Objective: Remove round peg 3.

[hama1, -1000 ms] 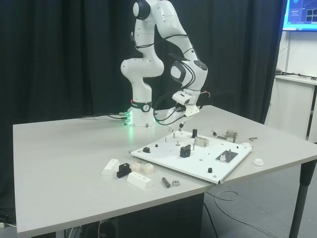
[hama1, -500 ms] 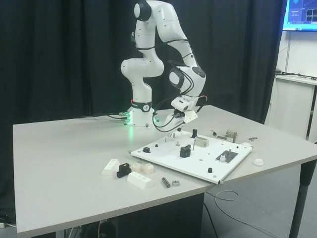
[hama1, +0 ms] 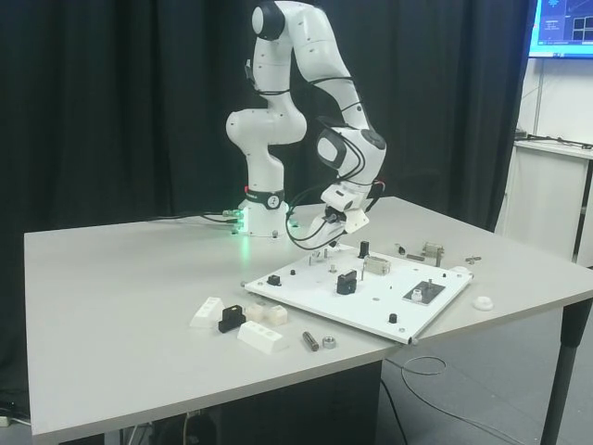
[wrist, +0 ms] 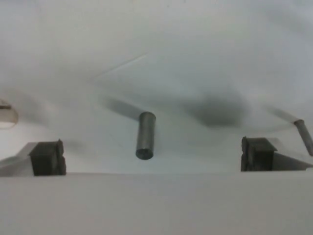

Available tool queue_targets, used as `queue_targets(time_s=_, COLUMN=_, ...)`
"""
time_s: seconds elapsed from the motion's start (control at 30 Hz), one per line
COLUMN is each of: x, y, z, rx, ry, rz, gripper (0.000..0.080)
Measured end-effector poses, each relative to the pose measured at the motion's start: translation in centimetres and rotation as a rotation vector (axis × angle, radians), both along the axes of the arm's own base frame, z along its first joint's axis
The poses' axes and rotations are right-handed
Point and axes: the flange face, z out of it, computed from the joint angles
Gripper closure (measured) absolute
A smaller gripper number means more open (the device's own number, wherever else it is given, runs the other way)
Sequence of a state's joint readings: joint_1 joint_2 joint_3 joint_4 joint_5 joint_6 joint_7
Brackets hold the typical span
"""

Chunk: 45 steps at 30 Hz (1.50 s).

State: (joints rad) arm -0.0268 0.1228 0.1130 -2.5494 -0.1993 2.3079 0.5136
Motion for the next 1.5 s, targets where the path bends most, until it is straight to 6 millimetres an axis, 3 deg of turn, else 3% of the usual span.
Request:
queue_targets(time_s=0.7, x=-0.4, y=1.5, z=-0.3, rx=-0.057, ry=-0.021, rz=0.015, gripper=0.0003)
queue_targets(time_s=1.5, x=0.1, y=0.6, z=-1.4, rx=-0.056, ry=-0.036, rz=0.011, gripper=0.0014)
